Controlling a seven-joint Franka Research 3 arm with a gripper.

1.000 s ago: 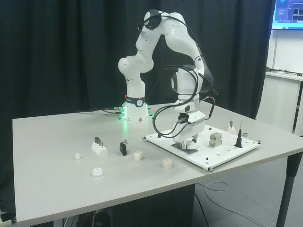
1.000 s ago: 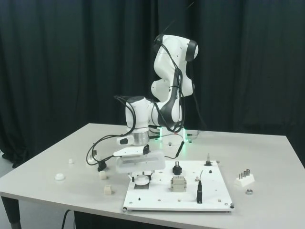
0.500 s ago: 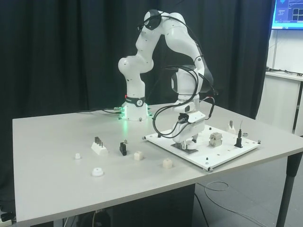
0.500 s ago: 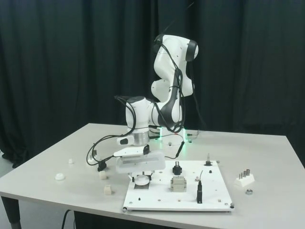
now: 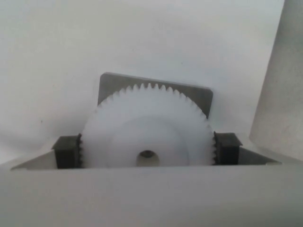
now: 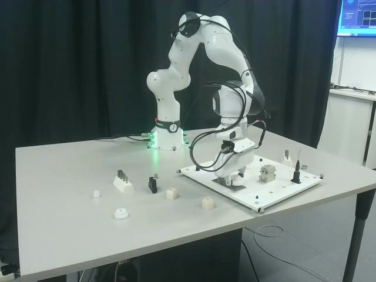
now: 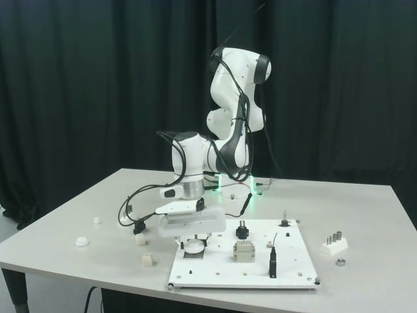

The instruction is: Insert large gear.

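The large white gear (image 5: 147,132) is held flat between my gripper's (image 5: 147,150) two black finger pads (image 5: 66,150), which press on its teeth from both sides. It hovers just over or rests on a grey plate (image 5: 113,82); I cannot tell whether they touch. A small hole shows at the gear's hub. In the room views the gripper (image 6: 234,175) is low over the near left part of the white assembly board (image 6: 282,188), and the gear (image 7: 193,245) shows under the hand above the board (image 7: 247,270).
The board carries a small metal block (image 6: 268,173) and a black upright part (image 6: 296,174). Left of the board, the grey table holds a pin holder (image 6: 123,181), a black piece (image 6: 152,184), two white blocks (image 6: 171,193) and a white gear (image 6: 120,214).
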